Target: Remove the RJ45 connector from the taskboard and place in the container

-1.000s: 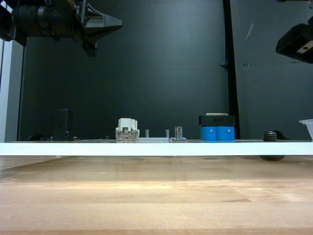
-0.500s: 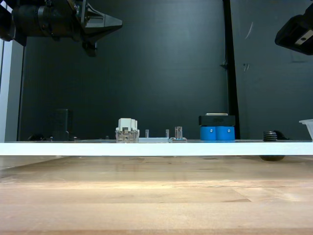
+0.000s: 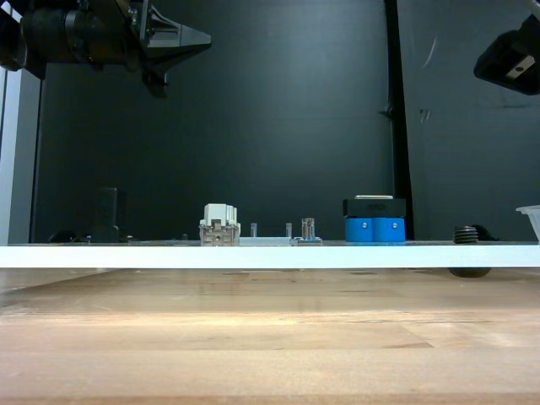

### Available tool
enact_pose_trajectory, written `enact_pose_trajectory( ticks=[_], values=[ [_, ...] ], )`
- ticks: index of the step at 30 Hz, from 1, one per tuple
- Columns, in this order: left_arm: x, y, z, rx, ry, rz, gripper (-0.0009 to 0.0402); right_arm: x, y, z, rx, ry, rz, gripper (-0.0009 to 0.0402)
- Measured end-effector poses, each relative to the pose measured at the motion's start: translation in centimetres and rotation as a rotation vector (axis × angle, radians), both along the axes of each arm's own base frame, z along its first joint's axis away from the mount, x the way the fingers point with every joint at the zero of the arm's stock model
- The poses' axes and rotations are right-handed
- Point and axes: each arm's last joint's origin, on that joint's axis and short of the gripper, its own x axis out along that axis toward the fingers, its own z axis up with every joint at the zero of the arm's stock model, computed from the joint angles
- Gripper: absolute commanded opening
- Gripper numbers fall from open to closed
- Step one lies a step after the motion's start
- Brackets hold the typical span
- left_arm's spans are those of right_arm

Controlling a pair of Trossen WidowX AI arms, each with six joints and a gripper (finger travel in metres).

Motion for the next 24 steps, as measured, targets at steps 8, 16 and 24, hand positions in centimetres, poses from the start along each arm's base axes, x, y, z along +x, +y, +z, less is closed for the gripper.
enact_pose_trajectory(
  ticks=[8, 16, 24],
  values=[
    [0.0, 0.0, 0.0, 0.000, 0.000, 0.000, 0.0000, -2.0, -1.8, -0.4, -0.011, -0.023, -0.020, 0.0197],
    [0.0, 0.0, 0.0, 0.000, 0.000, 0.000, 0.0000, -4.9, -4.1, -0.7, -0.003, -0.035, -0.022, 0.0256],
    [0.0, 0.0, 0.0, 0.000, 0.000, 0.000, 0.0000, -6.7, -5.5, -0.2, -0.007, -0.028, -0.021, 0.0248]
  ],
)
